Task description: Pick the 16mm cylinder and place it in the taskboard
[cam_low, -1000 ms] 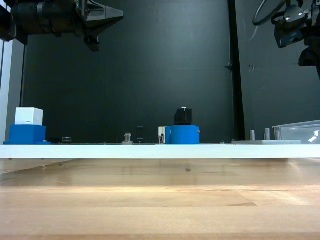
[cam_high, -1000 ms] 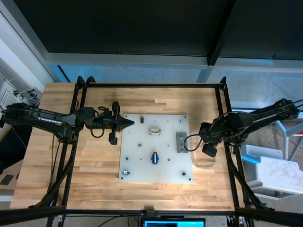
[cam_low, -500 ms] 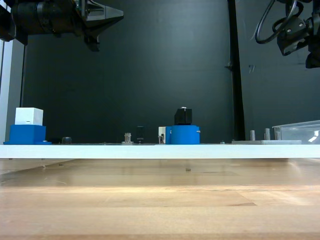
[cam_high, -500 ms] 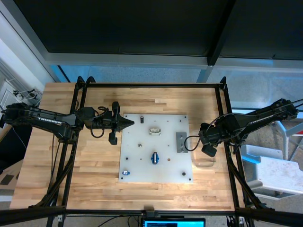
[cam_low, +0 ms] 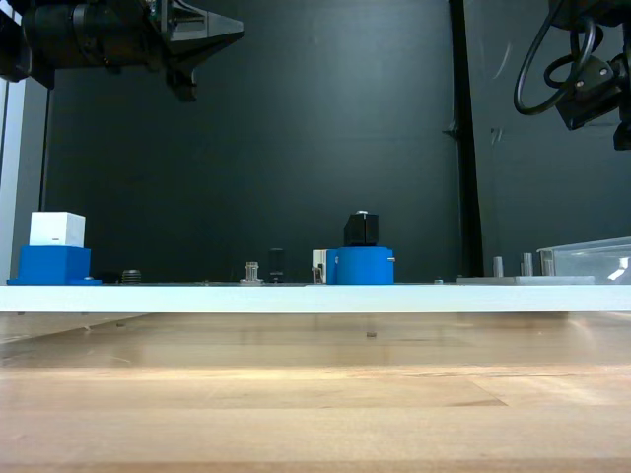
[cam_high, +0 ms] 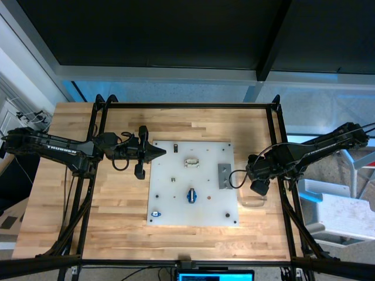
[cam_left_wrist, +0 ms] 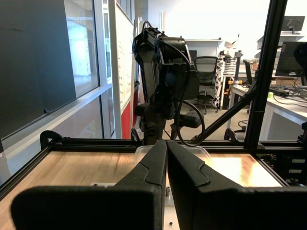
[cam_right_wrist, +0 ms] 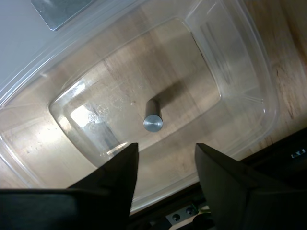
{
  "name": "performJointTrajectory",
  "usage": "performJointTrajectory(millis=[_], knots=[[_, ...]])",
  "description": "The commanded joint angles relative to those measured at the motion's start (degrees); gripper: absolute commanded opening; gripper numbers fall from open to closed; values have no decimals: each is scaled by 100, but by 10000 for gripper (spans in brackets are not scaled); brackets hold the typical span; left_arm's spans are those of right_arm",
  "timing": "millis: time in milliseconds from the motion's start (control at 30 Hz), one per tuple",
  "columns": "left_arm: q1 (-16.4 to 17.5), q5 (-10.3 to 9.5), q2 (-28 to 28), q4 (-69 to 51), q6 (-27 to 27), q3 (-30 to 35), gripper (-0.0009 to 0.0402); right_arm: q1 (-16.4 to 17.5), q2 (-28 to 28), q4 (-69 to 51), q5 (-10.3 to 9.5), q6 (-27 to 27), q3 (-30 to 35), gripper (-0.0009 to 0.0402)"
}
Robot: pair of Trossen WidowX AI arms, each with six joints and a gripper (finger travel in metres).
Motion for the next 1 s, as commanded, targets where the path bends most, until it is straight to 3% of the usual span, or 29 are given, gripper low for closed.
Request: performJointTrajectory(millis=[33,233,1000], knots=[[2,2,0,0,2,0,0,0,98,44,20,0,-26,202],[0,2,0,0,2,0,0,2,304,103,31,-20,-81,221],[0,2,0,0,0,0,0,4,573,782,17,-9,-487,220]])
